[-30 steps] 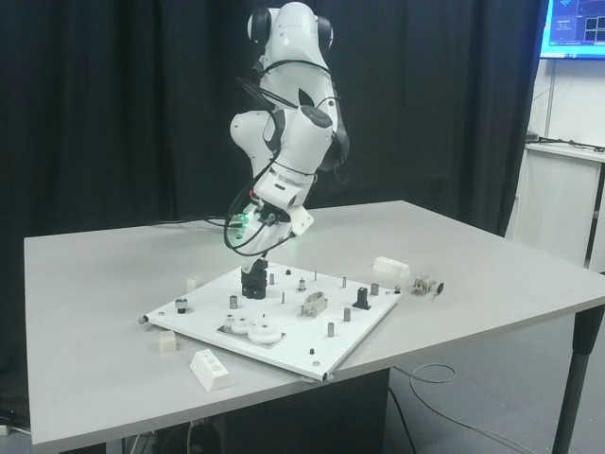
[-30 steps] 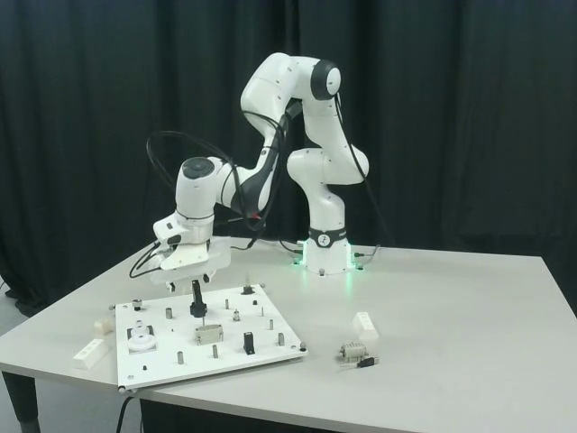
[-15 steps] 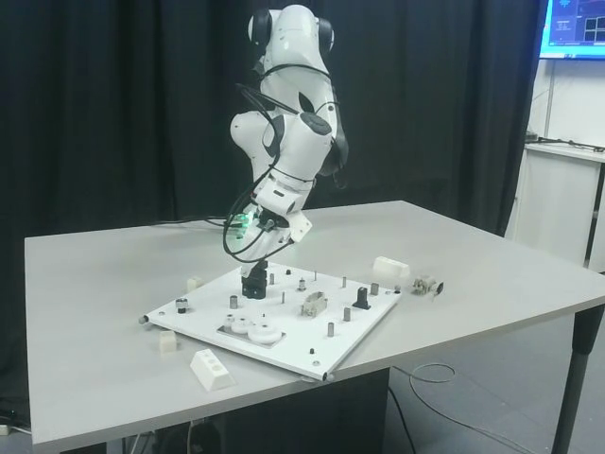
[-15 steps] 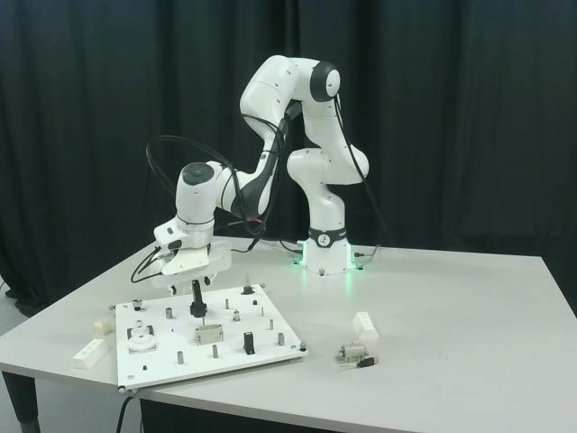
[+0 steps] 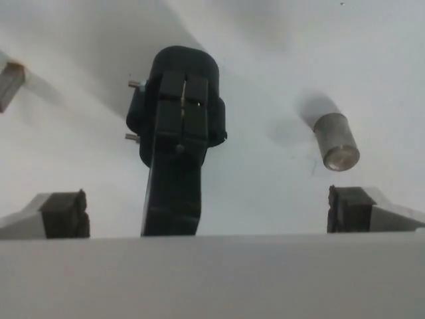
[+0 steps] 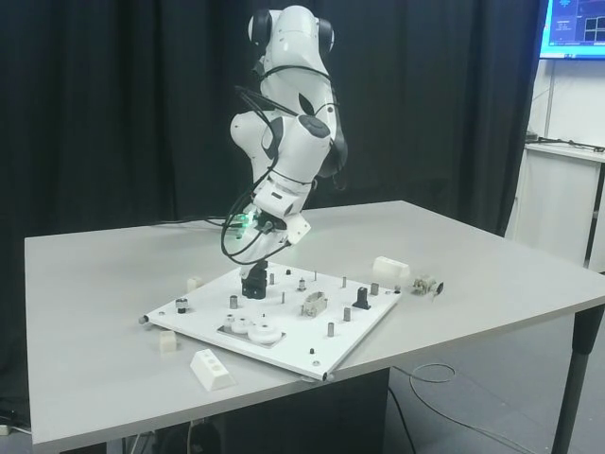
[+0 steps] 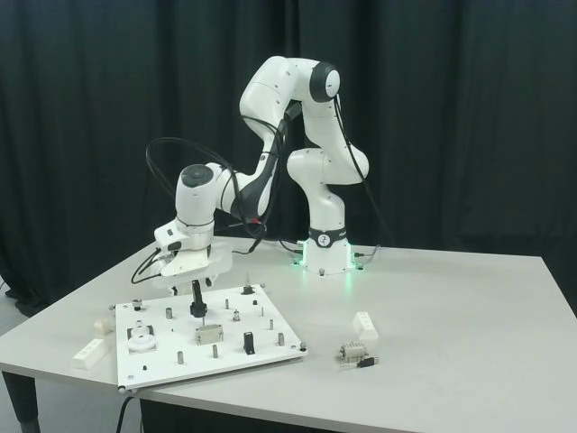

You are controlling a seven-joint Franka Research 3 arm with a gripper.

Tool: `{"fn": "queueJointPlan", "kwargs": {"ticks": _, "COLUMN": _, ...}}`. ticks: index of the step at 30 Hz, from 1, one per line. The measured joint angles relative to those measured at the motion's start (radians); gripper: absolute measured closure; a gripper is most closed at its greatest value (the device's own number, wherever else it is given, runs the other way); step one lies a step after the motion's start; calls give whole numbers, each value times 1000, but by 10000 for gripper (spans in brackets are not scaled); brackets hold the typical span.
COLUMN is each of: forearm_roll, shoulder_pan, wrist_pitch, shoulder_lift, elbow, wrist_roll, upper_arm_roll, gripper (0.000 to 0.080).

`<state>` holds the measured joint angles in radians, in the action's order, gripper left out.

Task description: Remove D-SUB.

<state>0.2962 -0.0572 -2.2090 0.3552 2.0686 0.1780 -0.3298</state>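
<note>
Step in hand, as you should read it: closing on the plug, before any lift.

- Grey counter [image 6: 95, 284] carries the white board [image 6: 369, 326], low centre of the first room view. The white arm [image 6: 293, 142] bends down over the board's far left part.
- The pincer [image 5: 206, 212] is spread wide and holds nothing. One fingertip [image 5: 63, 214] shows on each side of a black hooded plug [image 5: 178, 126], and neither touches it.
- That plug, standing upright on the board at centre left in the first room view, looks to be the D-SUB. Two small screws stick out of one flank, which fits.
- Centre the plug between the pads before you close. Grip the flat sides of the hood, not the screw side.
- Pull straight up along the plug's axis. A tilted pull will likely bind it in its socket. Whether the screws are fastened cannot be told.

Around it, big to small:
- White block [image 6: 390, 268], right of the board on the counter, well apart.
- Second white block [image 6: 210, 369], at the board's near left edge, well apart.
- White gears [image 6: 255, 331], front of the board, clear of the lift path.
- Loose connector [image 6: 425, 285] on the counter at right; ignore it.
- Pale connector [image 6: 312, 305], mid board, near but not in the way.
- Metal peg [image 5: 337, 141], just beside one finger: the likeliest thing to clip when you close or shift sideways.
</note>
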Motion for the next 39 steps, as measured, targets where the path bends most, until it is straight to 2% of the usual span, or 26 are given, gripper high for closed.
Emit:
{"fn": "queueJointPlan", "kwargs": {"ticks": 6, "forearm_roll": -13, "shoulder_pan": 0, "wrist_pitch": 1, "shoulder_lift": 4, "elbow": 0, "wrist_roll": -1, "upper_arm_roll": -3, "gripper": 3}}
{"fn": "queueJointPlan", "kwargs": {"ticks": 7, "forearm_roll": -14, "shoulder_pan": 0, "wrist_pitch": 1, "shoulder_lift": 4, "elbow": 0, "wrist_roll": -1, "upper_arm_roll": -4, "gripper": 118}}
{"fn": "queueJointPlan", "kwargs": {"ticks": 15, "forearm_roll": -18, "shoulder_pan": 0, "wrist_pitch": 2, "shoulder_lift": 6, "elbow": 0, "wrist_roll": -1, "upper_arm_roll": -4, "gripper": 118}}
{"fn": "queueJointPlan", "kwargs": {"ticks": 16, "forearm_roll": -20, "shoulder_pan": 0, "wrist_pitch": 2, "shoulder_lift": 6, "elbow": 1, "wrist_roll": -1, "upper_arm_roll": -4, "gripper": 434}}
{"fn": "queueJointPlan", "kwargs": {"ticks": 21, "forearm_roll": -41, "shoulder_pan": 4, "wrist_pitch": 13, "shoulder_lift": 6, "elbow": 4, "wrist_roll": -2, "upper_arm_roll": -3, "gripper": 434}}
{"fn": "queueJointPlan", "kwargs": {"ticks": 22, "forearm_roll": -49, "shoulder_pan": 5, "wrist_pitch": 19, "shoulder_lift": 6, "elbow": 3, "wrist_roll": -8, "upper_arm_roll": -3, "gripper": 619}}
{"fn": "queueJointPlan", "kwargs": {"ticks": 34, "forearm_roll": -47, "shoulder_pan": 7, "wrist_pitch": 26, "shoulder_lift": 0, "elbow": 3, "wrist_roll": -20, "upper_arm_roll": -4, "gripper": 632}}
{"fn": "queueJointPlan", "kwargs": {"ticks": 39, "forearm_roll": -17, "shoulder_pan": 7, "wrist_pitch": 35, "shoulder_lift": -13, "elbow": -1, "wrist_roll": -20, "upper_arm_roll": -5, "gripper": 632}}
